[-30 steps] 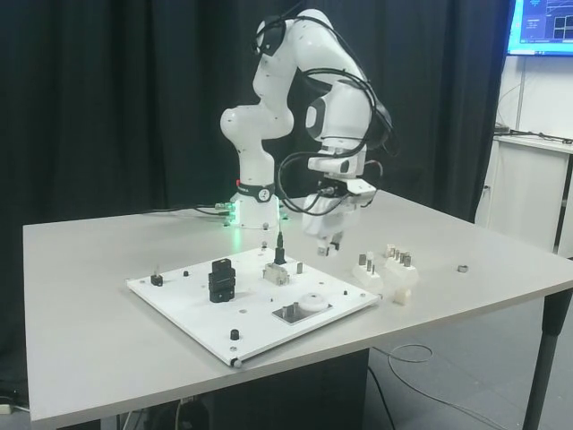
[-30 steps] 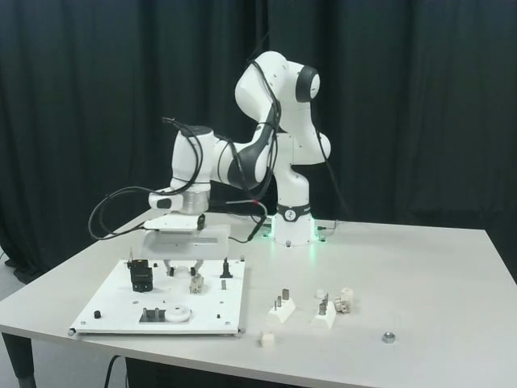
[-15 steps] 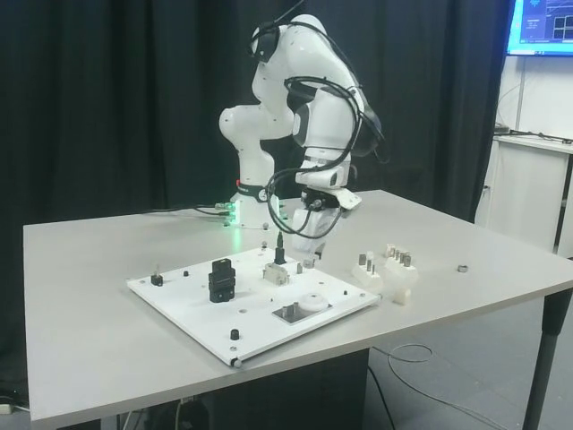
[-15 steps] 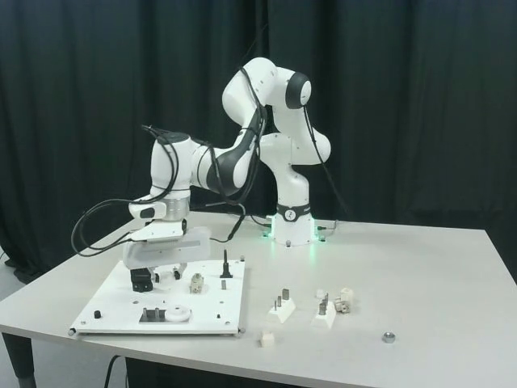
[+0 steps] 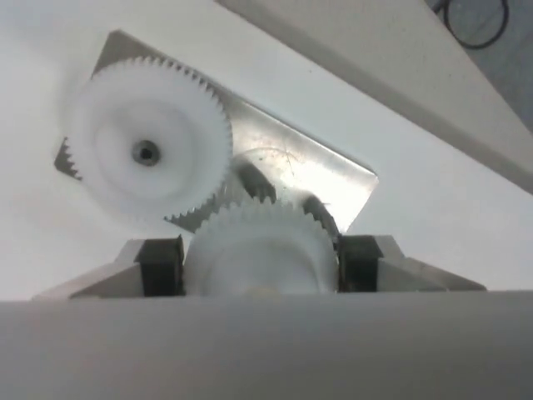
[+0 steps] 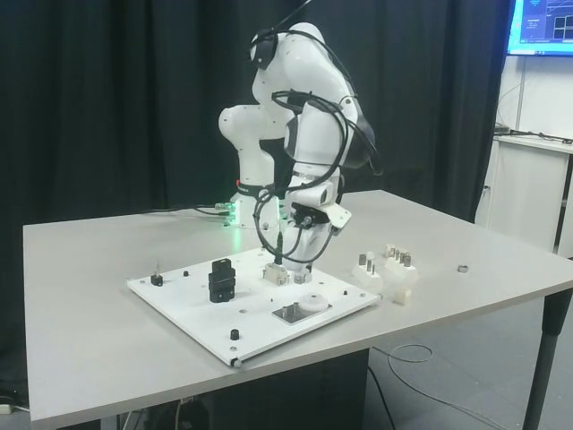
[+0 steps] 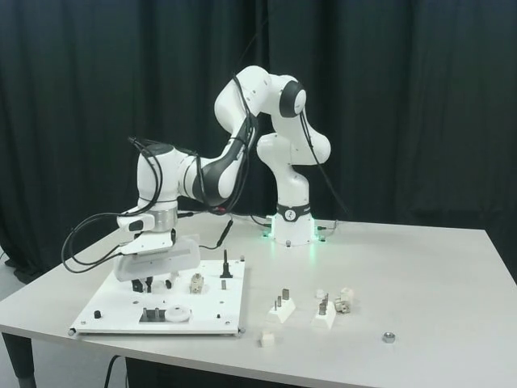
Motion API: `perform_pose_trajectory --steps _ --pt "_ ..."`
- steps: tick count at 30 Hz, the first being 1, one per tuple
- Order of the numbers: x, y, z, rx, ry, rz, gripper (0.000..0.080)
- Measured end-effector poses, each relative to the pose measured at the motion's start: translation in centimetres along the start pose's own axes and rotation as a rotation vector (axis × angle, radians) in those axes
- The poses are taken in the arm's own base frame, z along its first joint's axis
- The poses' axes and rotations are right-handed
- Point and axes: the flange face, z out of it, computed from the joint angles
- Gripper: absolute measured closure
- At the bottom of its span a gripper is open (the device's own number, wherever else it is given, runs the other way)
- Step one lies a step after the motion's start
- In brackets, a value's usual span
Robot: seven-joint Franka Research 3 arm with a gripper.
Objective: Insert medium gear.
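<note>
— Where is your medium gear (image 5: 260,250) now?

— Your claw (image 5: 260,265) is clamped on it, just above the metal plate (image 5: 321,171) and right beside the large gear (image 5: 148,150) already sitting there.

— What can go wrong?

— If you lower it off the peg's axis, it can jam. Its teeth may also ride on the large gear's teeth.

Black curtain (image 7: 420,105) behind grey table (image 6: 81,269). Screen (image 6: 542,27) high in corner, white cabinet (image 6: 528,184) beneath it. Cable loop (image 6: 410,354) on floor.
</note>
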Motion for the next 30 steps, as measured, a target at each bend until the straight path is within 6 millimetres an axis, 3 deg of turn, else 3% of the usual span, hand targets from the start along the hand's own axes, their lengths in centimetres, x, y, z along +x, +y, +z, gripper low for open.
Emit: perform_pose_trajectory --steps 30 --pt "1.0 1.9 2.7 0.071 -0.039 0.037 0.0406"
